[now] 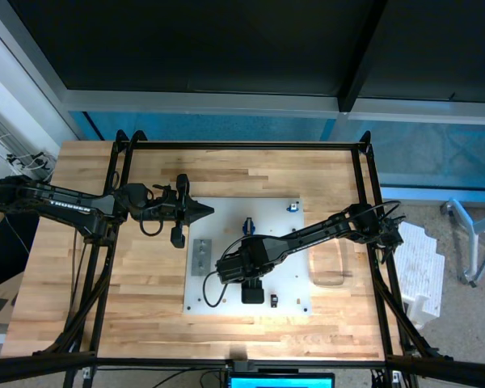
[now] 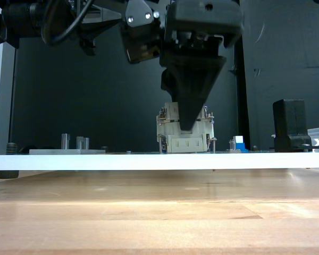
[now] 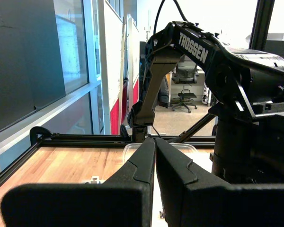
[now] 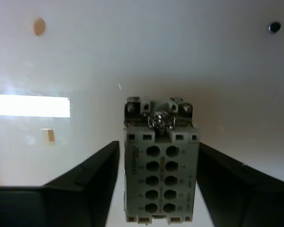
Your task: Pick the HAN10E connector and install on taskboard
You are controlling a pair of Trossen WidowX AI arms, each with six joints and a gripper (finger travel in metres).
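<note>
The HAN10E connector point(image 2: 173, 139) is a pale beige block standing upright on the white taskboard point(image 2: 95, 160), near its middle. Seen from the right wrist, the HAN10E connector point(image 4: 160, 175) shows two rows of round contact holes. My right gripper point(image 2: 189, 125) hangs straight over it, open, one finger point(image 4: 85, 187) on each side and a thin gap on one side. In the high view the right gripper point(image 1: 249, 283) covers the connector above the taskboard point(image 1: 283, 242). My left gripper point(image 1: 202, 210) is shut and empty, parked over the board's far left corner, its fingertips point(image 3: 155, 144) pressed together.
A grey metal block point(image 1: 200, 255) with short pins lies on the board's left side. A blue part point(image 1: 246, 226) and another blue piece point(image 1: 293, 206) sit farther back. A black fitting point(image 2: 290, 127) stands at the right. A clear tray point(image 1: 333, 271) lies right of the board.
</note>
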